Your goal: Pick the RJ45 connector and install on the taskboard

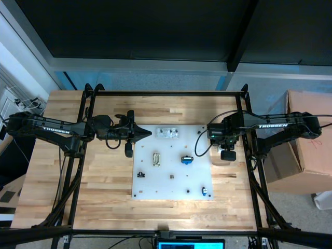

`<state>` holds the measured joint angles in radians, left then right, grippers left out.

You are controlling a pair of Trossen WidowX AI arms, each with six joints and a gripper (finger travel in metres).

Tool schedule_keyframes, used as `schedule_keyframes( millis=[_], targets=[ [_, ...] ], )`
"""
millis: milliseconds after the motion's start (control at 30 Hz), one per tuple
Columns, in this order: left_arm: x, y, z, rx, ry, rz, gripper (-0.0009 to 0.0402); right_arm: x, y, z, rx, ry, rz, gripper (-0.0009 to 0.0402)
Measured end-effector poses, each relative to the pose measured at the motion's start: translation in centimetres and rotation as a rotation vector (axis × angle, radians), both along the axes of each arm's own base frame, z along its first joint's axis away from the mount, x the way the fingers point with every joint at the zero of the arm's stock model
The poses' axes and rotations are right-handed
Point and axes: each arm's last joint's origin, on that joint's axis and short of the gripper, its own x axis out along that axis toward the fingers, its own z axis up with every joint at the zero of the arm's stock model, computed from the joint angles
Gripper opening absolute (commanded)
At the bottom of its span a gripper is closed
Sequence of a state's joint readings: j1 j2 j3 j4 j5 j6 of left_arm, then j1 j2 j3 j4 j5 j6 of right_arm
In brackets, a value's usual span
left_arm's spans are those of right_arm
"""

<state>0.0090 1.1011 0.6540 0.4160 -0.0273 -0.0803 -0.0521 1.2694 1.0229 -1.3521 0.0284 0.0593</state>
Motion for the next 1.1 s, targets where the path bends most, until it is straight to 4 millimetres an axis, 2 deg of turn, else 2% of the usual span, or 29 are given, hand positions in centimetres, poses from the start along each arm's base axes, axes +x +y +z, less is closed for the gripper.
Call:
schedule_keyframes(
  millis=[167,300,767,1100],
  targets=[
    [0.0,0.0,0.0,0.0,0.0,0.0,0.0001,0.7,-0.8,-0.5,-0.009,0.001,-0.022,0.0186],
    [0.0,0.0,0.0,0.0,0.0,0.0,0.0001,1.3,-1.4,-1.2,-0.012,0.034,-0.05,0.0217],
    [0.0,0.0,0.0,0.0,-0.001,0.0,0.0001,3.3,-1.5,-4.3,-0.02,0.161,-0.032,0.02],
    [0.0,0.0,0.0,0.0,0.0,0.0,0.0001,3.0,-1.3,-5.7,-0.016,0.179,0.009,0.0198]
  ],
)
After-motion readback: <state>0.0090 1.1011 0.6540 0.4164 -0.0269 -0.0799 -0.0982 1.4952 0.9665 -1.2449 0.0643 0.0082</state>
